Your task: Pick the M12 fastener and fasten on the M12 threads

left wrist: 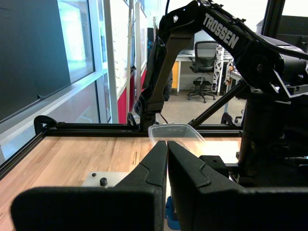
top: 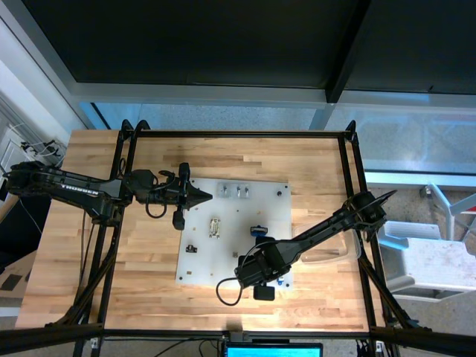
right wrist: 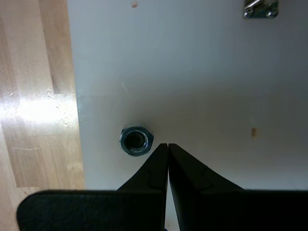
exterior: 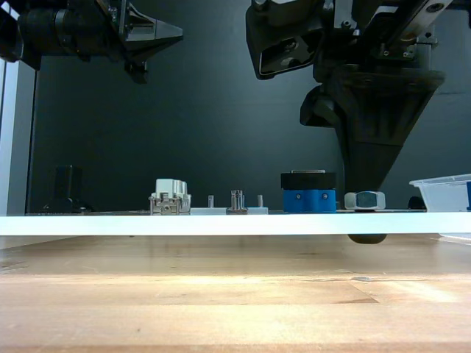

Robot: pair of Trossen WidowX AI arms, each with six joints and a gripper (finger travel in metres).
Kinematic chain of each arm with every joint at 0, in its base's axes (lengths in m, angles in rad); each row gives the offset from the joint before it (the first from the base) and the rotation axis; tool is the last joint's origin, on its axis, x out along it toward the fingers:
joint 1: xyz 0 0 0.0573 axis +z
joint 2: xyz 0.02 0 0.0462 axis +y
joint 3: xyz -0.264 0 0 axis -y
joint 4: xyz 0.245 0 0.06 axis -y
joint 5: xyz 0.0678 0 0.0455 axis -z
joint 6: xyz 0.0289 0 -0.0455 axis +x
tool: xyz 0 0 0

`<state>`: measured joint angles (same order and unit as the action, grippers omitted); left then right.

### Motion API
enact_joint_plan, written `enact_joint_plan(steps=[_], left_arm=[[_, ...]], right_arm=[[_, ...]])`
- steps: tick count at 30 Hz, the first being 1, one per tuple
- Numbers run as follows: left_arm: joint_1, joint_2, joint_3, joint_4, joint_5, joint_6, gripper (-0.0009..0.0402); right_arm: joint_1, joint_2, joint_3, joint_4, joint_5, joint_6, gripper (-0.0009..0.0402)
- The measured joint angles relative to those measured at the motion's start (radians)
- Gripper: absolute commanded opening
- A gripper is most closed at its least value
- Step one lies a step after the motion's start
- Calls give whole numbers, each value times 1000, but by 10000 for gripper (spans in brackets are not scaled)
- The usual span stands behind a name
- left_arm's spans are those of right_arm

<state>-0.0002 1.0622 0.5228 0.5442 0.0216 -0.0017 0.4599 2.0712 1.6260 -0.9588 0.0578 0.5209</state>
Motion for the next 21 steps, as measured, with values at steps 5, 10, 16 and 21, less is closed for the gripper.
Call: enact_joint_plan(steps=[5, 10, 16, 21], left_arm=[[0, 0, 0, 0, 0, 0, 0], [0, 0, 0, 0, 0, 0, 0], [0, 0, 0, 0, 0, 0, 0], [0, 0, 0, 0, 0, 0, 0]], right_arm=[[1, 0, 0, 5, -11, 0, 0], [-1, 0, -1, 11, -240, -42, 0], [0, 0, -1, -2, -289, -57, 0], [0, -4, -1, -1, -269, -56, 0]])
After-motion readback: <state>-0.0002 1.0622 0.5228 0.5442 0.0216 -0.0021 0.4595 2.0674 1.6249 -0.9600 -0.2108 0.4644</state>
